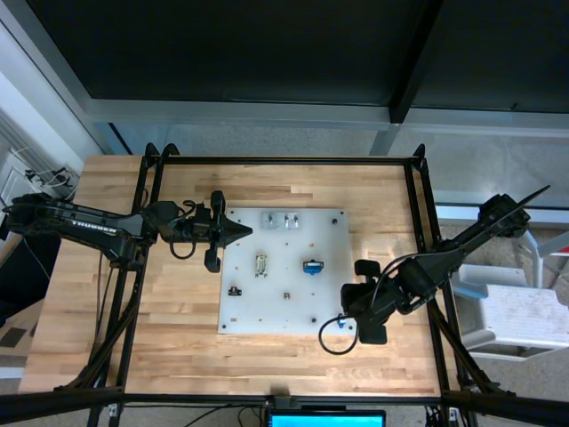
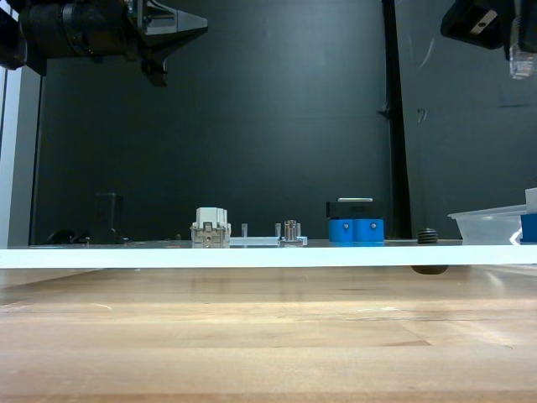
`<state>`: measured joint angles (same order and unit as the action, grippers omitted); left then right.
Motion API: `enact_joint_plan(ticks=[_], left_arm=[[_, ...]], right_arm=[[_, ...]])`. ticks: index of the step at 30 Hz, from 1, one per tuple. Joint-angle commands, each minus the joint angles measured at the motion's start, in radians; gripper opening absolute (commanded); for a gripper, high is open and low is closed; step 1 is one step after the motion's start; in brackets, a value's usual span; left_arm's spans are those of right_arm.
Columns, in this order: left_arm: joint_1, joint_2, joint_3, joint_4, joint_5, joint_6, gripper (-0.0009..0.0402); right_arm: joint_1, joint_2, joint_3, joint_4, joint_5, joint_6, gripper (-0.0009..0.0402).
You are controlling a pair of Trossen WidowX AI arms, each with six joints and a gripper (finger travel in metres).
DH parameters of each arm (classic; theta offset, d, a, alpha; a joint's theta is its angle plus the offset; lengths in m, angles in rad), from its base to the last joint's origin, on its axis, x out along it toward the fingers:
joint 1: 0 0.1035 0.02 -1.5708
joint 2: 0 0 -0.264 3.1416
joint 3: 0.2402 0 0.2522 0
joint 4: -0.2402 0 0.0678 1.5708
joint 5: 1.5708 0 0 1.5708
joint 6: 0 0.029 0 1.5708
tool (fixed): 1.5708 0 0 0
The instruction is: Remove the rj45 connector and place it in the container
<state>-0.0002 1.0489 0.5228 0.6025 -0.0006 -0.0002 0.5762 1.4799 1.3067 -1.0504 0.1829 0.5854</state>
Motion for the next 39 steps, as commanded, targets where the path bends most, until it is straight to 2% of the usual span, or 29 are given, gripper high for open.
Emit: enact_joint_plan(ticks=[1, 9, 19, 31, 39], left_arm=[[0.000, 0.000, 0.000, 0.000, 0.000, 0.000, 0.0001], [0.000, 0.000, 0.000, 0.000, 0.000, 0.000, 0.0001], [0.000, 0.000, 0.000, 0.000, 0.000, 0.000, 0.0001], [0.000, 0.000, 0.000, 0.000, 0.000, 0.000, 0.0001], [0.000, 0.000, 0.000, 0.000, 0.000, 0.000, 0.0001]], right_arm=[[-0.026, -0.024, -0.027, -0.001, 0.000, -0.009, 0.0000], [-0.101, -0.117, -0.117, -0.042, -0.001, -0.060, 0.0000], [-0.153, -0.277, -0.268, -0.079, -0.003, -0.074, 0.0000], [-0.161, -0.451, -0.419, -0.154, -0.003, -0.040, 0.0000], [-0.173, -0.511, -0.482, -0.170, -0.003, -0.033, 0.0000]])
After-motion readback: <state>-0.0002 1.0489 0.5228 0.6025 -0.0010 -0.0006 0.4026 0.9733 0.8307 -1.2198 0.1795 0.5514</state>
